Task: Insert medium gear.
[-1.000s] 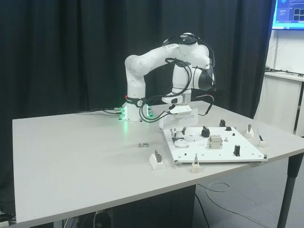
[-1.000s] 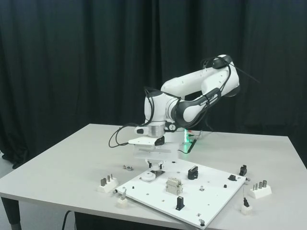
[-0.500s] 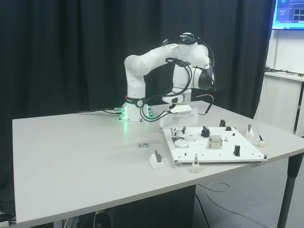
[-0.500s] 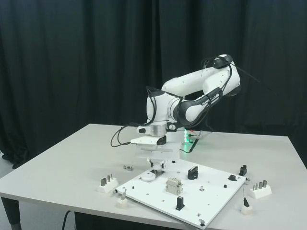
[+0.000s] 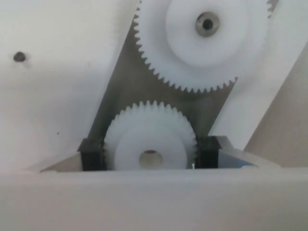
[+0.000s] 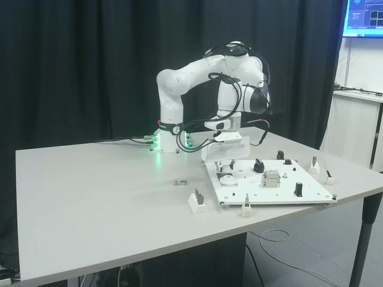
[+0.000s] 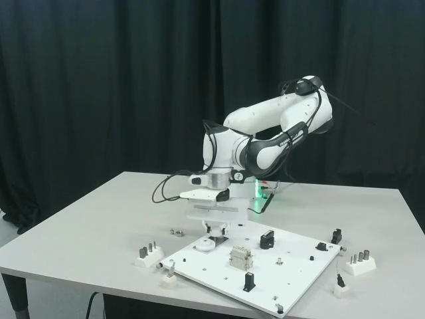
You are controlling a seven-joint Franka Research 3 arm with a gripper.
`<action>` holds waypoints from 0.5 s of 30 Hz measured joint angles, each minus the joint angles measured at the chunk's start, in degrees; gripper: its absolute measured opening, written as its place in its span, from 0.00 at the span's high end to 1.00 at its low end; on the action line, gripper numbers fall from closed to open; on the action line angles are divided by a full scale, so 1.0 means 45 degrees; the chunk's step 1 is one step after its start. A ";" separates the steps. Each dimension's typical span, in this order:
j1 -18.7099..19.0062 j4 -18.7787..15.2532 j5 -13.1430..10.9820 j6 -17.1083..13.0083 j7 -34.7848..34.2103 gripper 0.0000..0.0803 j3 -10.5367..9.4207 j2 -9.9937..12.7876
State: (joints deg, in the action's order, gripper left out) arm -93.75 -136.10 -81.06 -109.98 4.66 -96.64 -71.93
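Black curtains back the grey desk (image 6: pixel 90 197) in the first room view, where the white arm (image 6: pixel 197 72) bends down over the white board (image 6: pixel 272 185). From the second room view, the gripper (image 7: pixel 214 229) hangs just above the board's near corner beside a connector block (image 7: pixel 240 257). At the wrist, 2 black fingers (image 5: pixel 90 154) clamp the medium gear (image 5: pixel 150 139), its teeth close to a larger gear (image 5: pixel 204 41).

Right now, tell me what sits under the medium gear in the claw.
Under the medium gear, a grey recessed plate shows beside the large gear. The gear covers whatever lies directly beneath, so no peg is visible.
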 joint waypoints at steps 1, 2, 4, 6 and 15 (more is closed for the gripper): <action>-0.0004 0.0000 -0.0010 -0.0029 0.0000 0.50 -0.0007 0.0000; -0.0008 0.0000 -0.0016 -0.0062 0.0000 0.50 -0.0014 0.0000; -0.0017 0.0001 -0.0026 -0.0141 0.0000 0.50 -0.0032 0.0000; -0.0029 0.0006 -0.0036 -0.0220 0.0000 0.50 -0.0050 0.0000; -0.0066 0.0044 -0.0077 -0.0307 0.0001 0.50 -0.0079 0.0000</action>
State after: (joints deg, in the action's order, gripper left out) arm -94.05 -135.90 -81.41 -111.36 4.66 -97.00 -71.93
